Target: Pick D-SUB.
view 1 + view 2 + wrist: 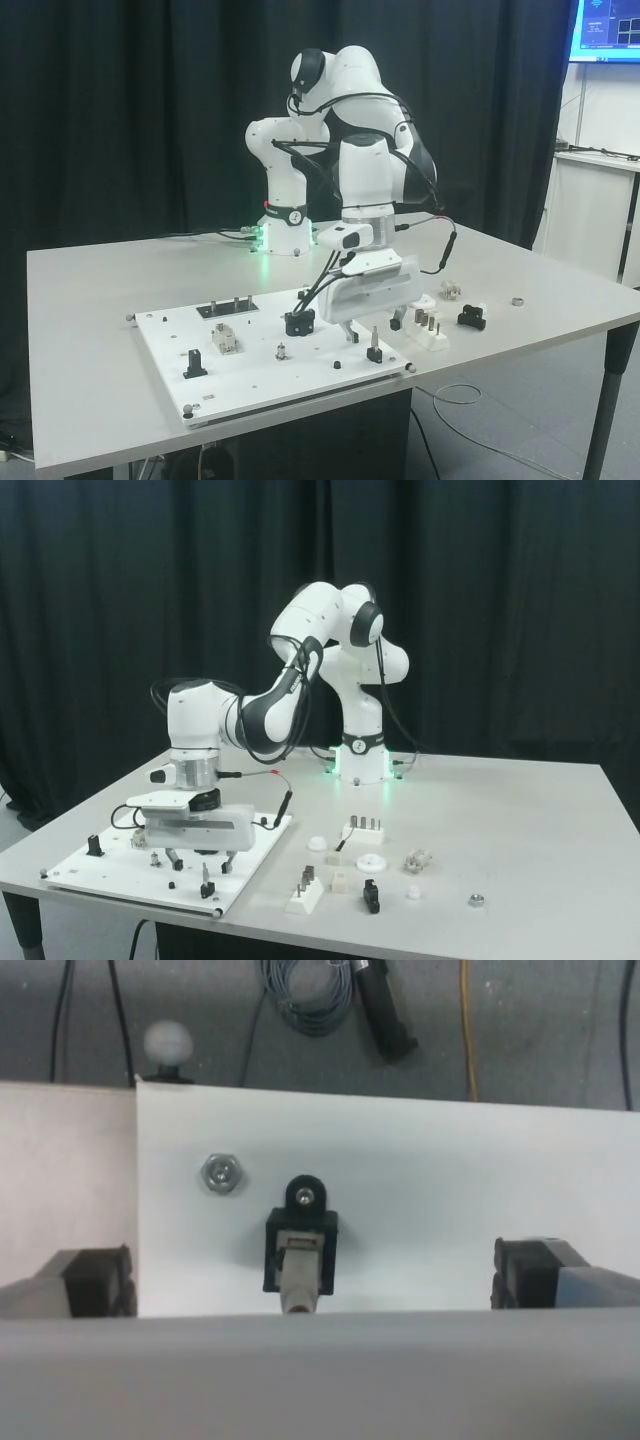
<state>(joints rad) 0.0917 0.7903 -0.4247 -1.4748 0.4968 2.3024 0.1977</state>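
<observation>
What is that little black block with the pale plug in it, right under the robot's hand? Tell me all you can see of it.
The black holder sits flat on the white board, fixed by a screw through a rounded tab. A grey plug rests in its slot, one end poking out. It looks like plastic. It lies between the fingertips of the open gripper, which touch neither part. A nut lies nearby, apart.

Hand (312,1295) spread wide above white board (450,1180). Black socket (300,1250) with grey plug (299,1280) sits between fingers (525,1275), untouched. Steel nut (221,1173) nearby.
</observation>
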